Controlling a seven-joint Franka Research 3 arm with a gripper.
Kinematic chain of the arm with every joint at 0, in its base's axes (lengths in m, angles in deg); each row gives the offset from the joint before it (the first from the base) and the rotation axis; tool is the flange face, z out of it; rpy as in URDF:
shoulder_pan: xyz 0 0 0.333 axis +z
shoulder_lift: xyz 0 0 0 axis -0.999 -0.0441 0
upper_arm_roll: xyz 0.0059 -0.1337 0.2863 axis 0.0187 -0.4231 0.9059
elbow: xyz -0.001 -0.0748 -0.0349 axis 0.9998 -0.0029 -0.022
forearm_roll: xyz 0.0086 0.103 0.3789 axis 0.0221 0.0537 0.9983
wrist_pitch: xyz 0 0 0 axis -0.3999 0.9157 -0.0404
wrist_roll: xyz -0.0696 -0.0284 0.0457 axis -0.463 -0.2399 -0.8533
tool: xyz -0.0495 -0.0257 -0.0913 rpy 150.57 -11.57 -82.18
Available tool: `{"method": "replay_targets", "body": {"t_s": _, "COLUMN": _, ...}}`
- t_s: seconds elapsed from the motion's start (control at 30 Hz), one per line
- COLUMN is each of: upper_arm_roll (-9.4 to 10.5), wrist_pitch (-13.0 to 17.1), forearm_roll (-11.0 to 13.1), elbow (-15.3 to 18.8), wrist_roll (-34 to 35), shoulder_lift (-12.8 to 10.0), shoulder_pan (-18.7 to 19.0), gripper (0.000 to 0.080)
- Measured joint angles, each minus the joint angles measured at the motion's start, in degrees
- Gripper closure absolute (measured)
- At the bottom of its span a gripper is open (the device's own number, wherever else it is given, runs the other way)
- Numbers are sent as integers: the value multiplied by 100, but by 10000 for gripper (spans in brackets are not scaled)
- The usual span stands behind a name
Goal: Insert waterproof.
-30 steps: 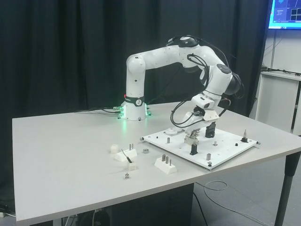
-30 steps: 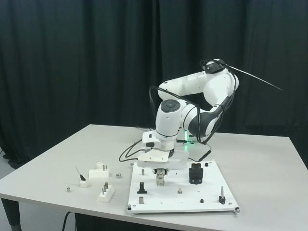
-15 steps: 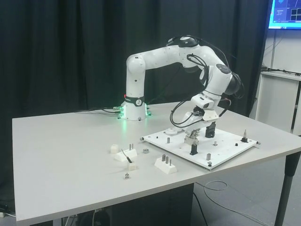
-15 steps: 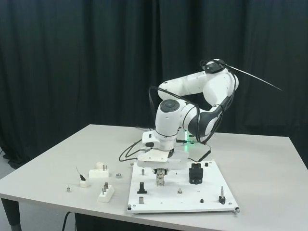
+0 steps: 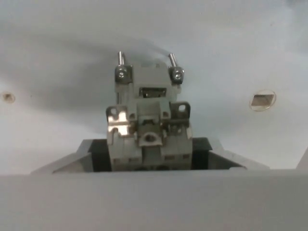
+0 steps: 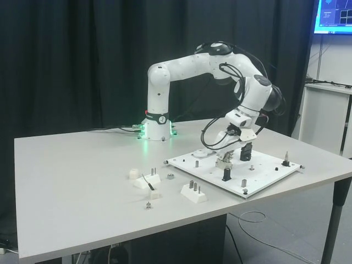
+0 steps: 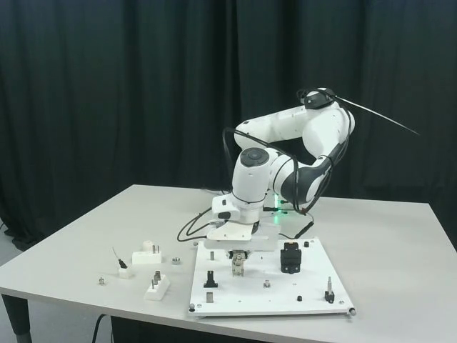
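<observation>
The waterproof connector point(image 5: 147, 120) is a grey-white block with metal clips and two screws. It stands upright on the white board point(image 5: 57, 57). In the first room view the connector point(image 6: 224, 160) sits near the middle of the board point(image 6: 264, 170), directly under my gripper point(image 6: 229, 147). From the second room camera, the gripper point(image 7: 238, 253) hovers just above the connector point(image 7: 237, 266). Whether it touches the connector cannot be told.
Also on the board point(image 7: 285, 304) are a black fixture point(image 7: 290, 257), a small black post point(image 7: 210, 279) and a metal pin point(image 7: 329, 291). White holder blocks point(image 7: 146, 252) point(image 7: 157, 286) and small loose parts lie on the grey table beside the board. An inset point(image 5: 263, 99) marks the plate.
The wrist has risen slightly above the board. The connector stays where it stood on the board.
</observation>
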Motion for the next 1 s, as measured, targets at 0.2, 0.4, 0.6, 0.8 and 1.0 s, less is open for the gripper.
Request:
{"method": "replay_targets", "body": {"t_s": 0.2, "upper_arm_roll": 3, "wrist_pitch": 47, "forearm_roll": -39, "elbow": 18, "wrist_roll": 0, "shoulder_lift": -13, "shoulder_pan": 41, "gripper": 486}}
{"method": "replay_targets", "body": {"t_s": 0.4, "upper_arm_roll": 3, "wrist_pitch": 80, "forearm_roll": -44, "elbow": 46, "wrist_roll": 0, "shoulder_lift": -13, "shoulder_pan": 65, "gripper": 486}}
{"method": "replay_targets", "body": {"t_s": 0.6, "upper_arm_roll": 2, "wrist_pitch": 84, "forearm_roll": -44, "elbow": 52, "wrist_roll": 0, "shoulder_lift": -12, "shoulder_pan": 73, "gripper": 486}}
{"method": "replay_targets", "body": {"t_s": 0.8, "upper_arm_roll": 0, "wrist_pitch": 84, "forearm_roll": -44, "elbow": 53, "wrist_roll": 1, "shoulder_lift": -12, "shoulder_pan": 78, "gripper": 486}}
{"method": "replay_targets", "body": {"t_s": 1.0, "upper_arm_roll": 1, "wrist_pitch": 85, "forearm_roll": -44, "elbow": 53, "wrist_roll": 1, "shoulder_lift": -11, "shoulder_pan": 78, "gripper": 486}}
